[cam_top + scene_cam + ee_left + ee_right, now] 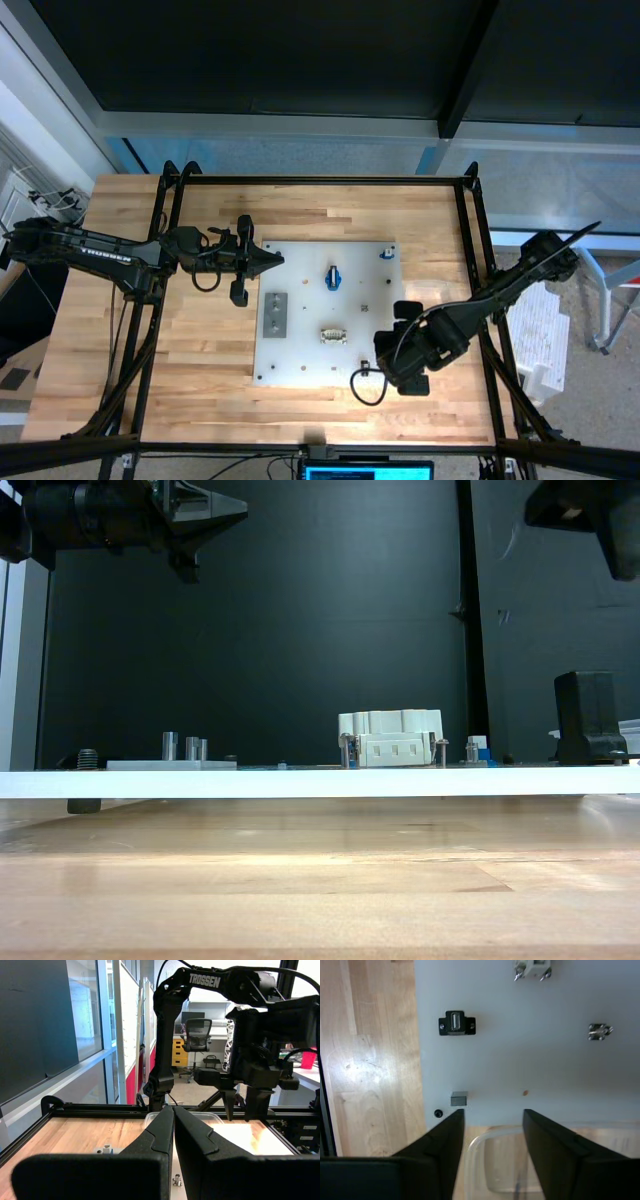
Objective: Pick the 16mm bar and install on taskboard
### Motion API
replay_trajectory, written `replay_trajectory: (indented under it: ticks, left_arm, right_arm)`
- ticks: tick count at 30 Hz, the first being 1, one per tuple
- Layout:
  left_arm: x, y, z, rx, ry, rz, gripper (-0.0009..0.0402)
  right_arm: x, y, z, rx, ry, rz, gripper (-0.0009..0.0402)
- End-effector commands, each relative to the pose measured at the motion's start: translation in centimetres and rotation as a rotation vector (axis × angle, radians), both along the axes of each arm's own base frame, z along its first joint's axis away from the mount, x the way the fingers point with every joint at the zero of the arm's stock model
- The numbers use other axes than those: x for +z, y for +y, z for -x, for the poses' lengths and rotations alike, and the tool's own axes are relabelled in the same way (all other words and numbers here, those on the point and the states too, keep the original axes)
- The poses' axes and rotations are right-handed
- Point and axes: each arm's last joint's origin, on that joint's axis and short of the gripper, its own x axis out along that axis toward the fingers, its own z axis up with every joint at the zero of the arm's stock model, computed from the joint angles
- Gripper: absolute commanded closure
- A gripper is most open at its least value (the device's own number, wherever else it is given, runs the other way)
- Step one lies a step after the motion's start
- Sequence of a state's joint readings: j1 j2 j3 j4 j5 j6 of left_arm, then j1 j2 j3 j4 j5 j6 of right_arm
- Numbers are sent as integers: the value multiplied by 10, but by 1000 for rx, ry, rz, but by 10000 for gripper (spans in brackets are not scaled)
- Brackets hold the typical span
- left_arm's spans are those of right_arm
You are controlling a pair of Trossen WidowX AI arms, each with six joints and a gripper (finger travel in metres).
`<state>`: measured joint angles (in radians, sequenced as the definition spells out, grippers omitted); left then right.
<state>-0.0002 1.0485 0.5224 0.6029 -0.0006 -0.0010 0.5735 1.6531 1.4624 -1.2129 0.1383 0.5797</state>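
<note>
The white taskboard [310, 345] lies mid-table with a grey block [273, 313], a blue piece [333, 277] and a silver connector [333, 335]. Short pegs [192, 748] stand on the grey block. A tiny dull-grey piece [459, 1098] rests on the board by its near right corner; I cannot tell whether it is the 16mm bar. My right gripper [492, 1112] hangs open above that corner, one fingertip just short of the piece. Over the board's left edge, my left gripper [276, 258] is raised and shut on nothing, its fingers [162, 1132] pressed together.
A clear plastic tray [475, 1152] sits just off the board's right edge, below my right gripper. A small black square part [456, 1022] is fixed near the board's front edge. A black frame [478, 260] rims the table. Papers [538, 320] lie at the far right.
</note>
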Motion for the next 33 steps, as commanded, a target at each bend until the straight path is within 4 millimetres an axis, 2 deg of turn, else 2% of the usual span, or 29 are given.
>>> replay_trajectory:
  ticks: [1,6,7,9,21,28,33]
  left_arm:
    - [0,0,0,0,0,0,393]
    - [0,0,0,0,0,0,393]
    - [0,0,0,0,0,0,393]
    - [0,0,0,0,0,0,393]
    - [0,0,0,0,0,0,393]
    - [0,0,0,0,0,0,393]
    - [0,0,0,0,0,0,393]
  right_arm:
    - [5,-14,-5,1,-18,0,311]
    - [15,-35,-12,17,-71,-6,392]
    - [18,-40,-13,16,-87,-9,397]
    - [23,-50,-16,19,-122,-12,387]
    - [54,-117,-30,2,-398,15,393]
    - [68,-140,-20,-20,-613,25,393]
    - [67,-149,-8,-27,-733,-1,393]
